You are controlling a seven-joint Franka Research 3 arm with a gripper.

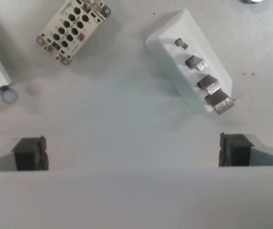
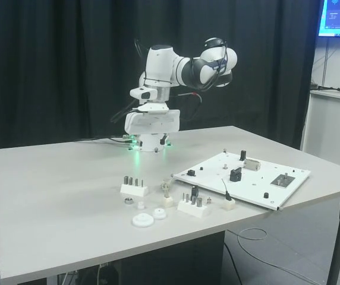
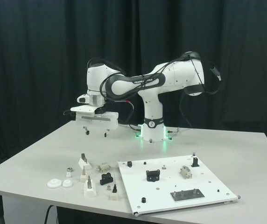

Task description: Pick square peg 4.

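A white holder block (image 1: 174,57) carries a row of square grey pegs that grow in size from one end to the other. The largest peg (image 1: 219,102) stands at the end of the row closest to my fingers. My gripper (image 1: 131,151) is open, with black fingertips (image 1: 30,153) spread wide and nothing between them. It hangs well above the table (image 2: 57,178), apart from the holder. In the room views the gripper (image 2: 150,141) (image 3: 96,131) hovers in front of the arm's base, and the peg holder (image 2: 134,189) (image 3: 83,163) lies nearer the table's front.
A white connector with black holes (image 1: 73,29) lies beside the holder. A second peg holder (image 2: 194,208), two white gears (image 2: 141,221) and small parts sit near the front edge. A white assembly board (image 2: 247,178) (image 3: 175,186) takes up the right side.
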